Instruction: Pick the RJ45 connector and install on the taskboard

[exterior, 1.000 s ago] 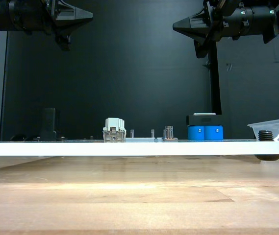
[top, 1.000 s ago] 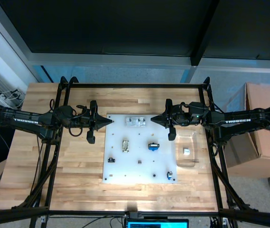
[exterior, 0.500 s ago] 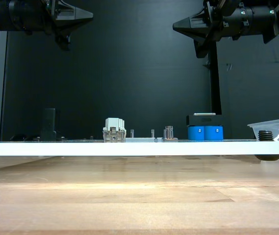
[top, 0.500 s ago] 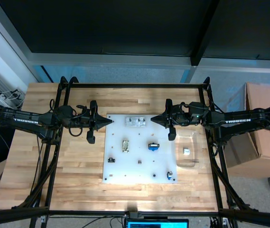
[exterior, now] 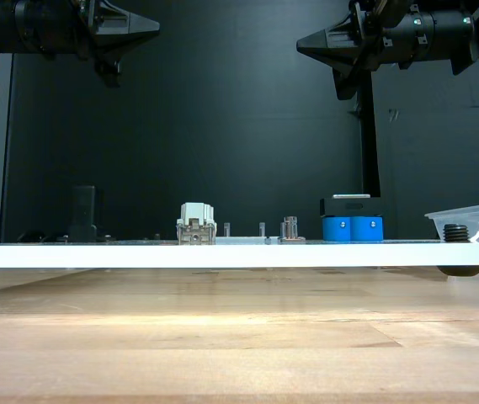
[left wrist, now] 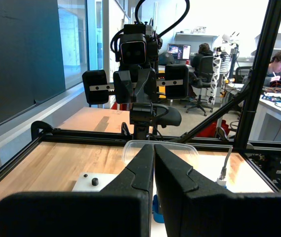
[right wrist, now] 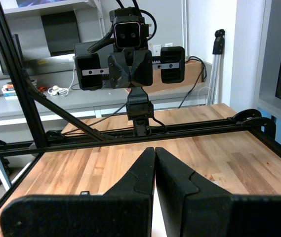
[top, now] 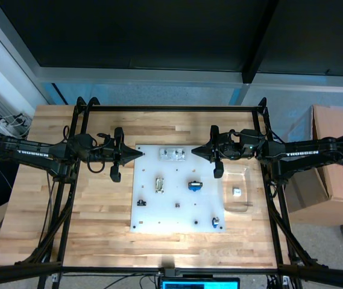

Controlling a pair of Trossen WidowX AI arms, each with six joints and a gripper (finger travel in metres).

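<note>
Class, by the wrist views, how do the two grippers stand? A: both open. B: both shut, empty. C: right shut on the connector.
B: left gripper and right gripper, high over the white board's far edge, are each pressed shut with nothing between; where the connector is I cannot tell.

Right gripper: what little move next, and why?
Probably swing toward the blue jack for a closer look. The right gripper and left gripper hang shut and empty over the board's far edge. The white block looks bare, and a grey piece seems to top the jack. Whether the connector is fully in, I cannot tell.
</note>
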